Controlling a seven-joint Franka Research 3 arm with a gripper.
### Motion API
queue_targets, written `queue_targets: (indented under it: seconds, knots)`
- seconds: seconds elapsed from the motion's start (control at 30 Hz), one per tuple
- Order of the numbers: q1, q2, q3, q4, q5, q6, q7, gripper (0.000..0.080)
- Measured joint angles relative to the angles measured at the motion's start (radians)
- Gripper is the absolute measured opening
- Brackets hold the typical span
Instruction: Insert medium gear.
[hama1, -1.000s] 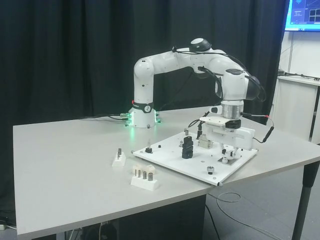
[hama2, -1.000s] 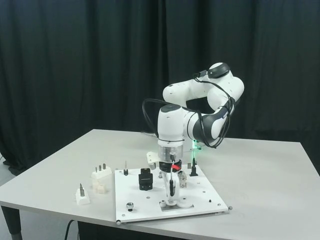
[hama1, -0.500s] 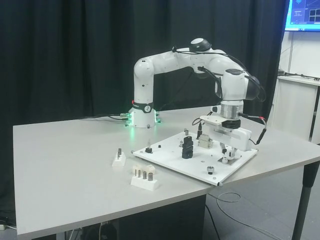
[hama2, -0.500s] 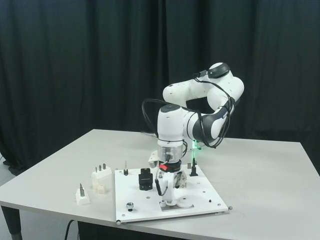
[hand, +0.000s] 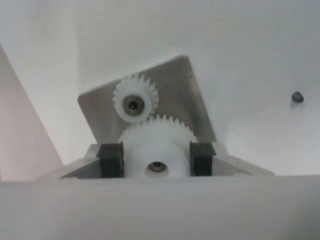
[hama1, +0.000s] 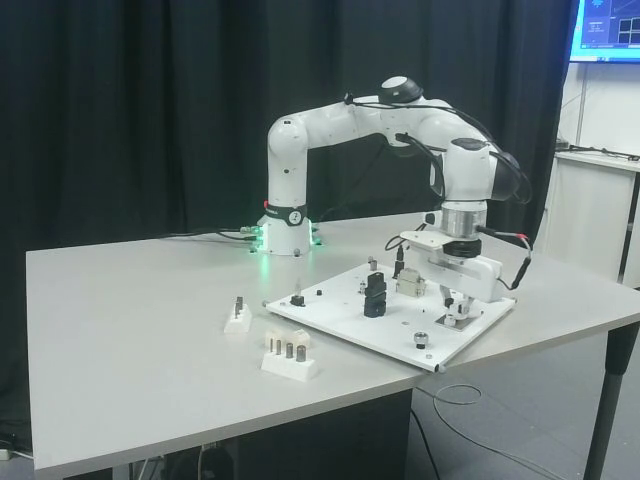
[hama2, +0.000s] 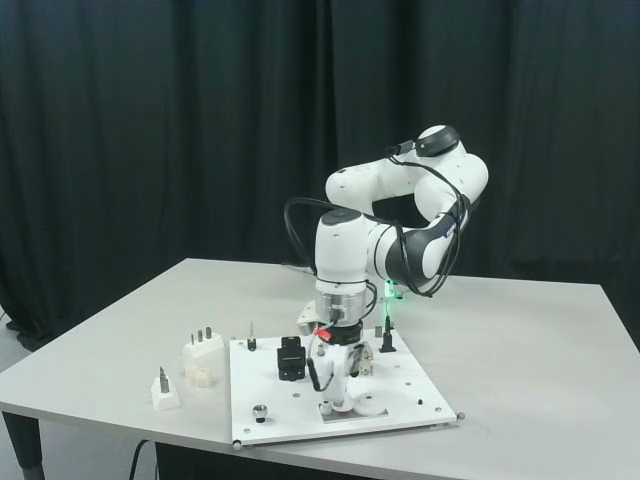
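Observation:
In the wrist view, the white medium gear (hand: 157, 147) lies between my gripper's (hand: 156, 160) two black pads (hand: 110, 160), which press on its two sides. Its teeth mesh with a smaller white gear (hand: 135, 99) that sits on a grey metal plate (hand: 182, 90). The gear's centre hole shows a dark pin end. In the room views my gripper (hama1: 456, 306) (hama2: 336, 396) points straight down at the near corner of the white assembly board (hama1: 340, 322) (hama2: 268, 385). The gear itself is too small to make out there.
The board carries a black block (hama1: 373, 296) (hama2: 290, 360), a small metal bush (hama1: 422, 337) (hama2: 261, 410) and several pegs. A white round part (hama2: 372, 405) lies beside my gripper. Two white fixtures (hama1: 289, 356) (hama1: 237, 316) stand on the grey table (hama1: 130, 330) beside the board.
The hand has turned about its vertical axis above the gear plate, mostly in the first half second. It stays over the same spot on the board.

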Motion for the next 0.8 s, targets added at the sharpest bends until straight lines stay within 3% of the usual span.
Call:
queue_targets:
  seconds: [0.33, 0.8]
  knots:
    - [-0.002, 0.000, 0.001, 0.002, 0.001, -0.001, -0.139, 0.0280]
    - [-0.001, 0.003, 0.004, 0.002, 0.001, 0.008, -0.054, 0.0280]
